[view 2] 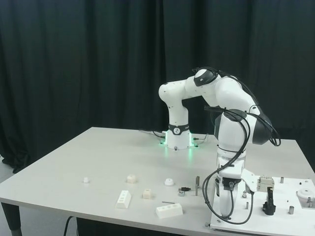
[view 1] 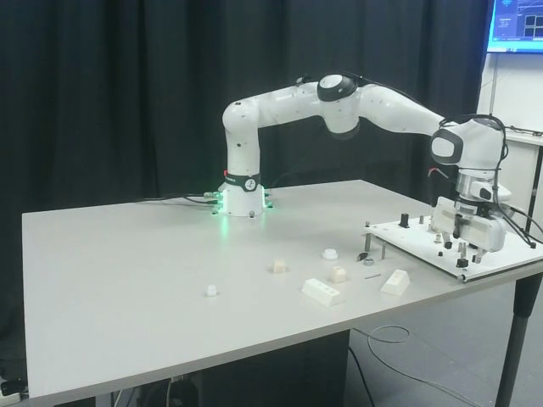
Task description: Remove Ethernet.
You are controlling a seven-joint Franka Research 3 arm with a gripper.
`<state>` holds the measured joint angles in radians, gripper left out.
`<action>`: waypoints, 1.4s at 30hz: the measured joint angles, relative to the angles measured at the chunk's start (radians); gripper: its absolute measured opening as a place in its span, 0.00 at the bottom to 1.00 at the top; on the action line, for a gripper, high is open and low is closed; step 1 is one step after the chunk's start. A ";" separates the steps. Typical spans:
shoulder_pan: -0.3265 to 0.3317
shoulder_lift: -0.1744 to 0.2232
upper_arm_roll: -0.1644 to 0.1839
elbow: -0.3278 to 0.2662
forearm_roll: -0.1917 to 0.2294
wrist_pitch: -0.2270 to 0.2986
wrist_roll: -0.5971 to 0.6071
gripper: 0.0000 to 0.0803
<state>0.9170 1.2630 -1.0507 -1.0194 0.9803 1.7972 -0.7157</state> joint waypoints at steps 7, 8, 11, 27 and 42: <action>0.000 0.000 0.007 0.000 -0.011 0.007 0.000 1.00; 0.000 0.000 0.008 0.000 -0.012 0.008 0.000 1.00; 0.000 0.000 0.010 0.000 -0.016 0.011 0.000 1.00; -0.001 0.000 0.012 0.000 -0.025 0.019 -0.027 0.48; -0.004 0.000 0.017 0.000 -0.025 0.044 -0.027 0.10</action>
<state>0.9128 1.2627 -1.0341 -1.0192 0.9554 1.8413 -0.7431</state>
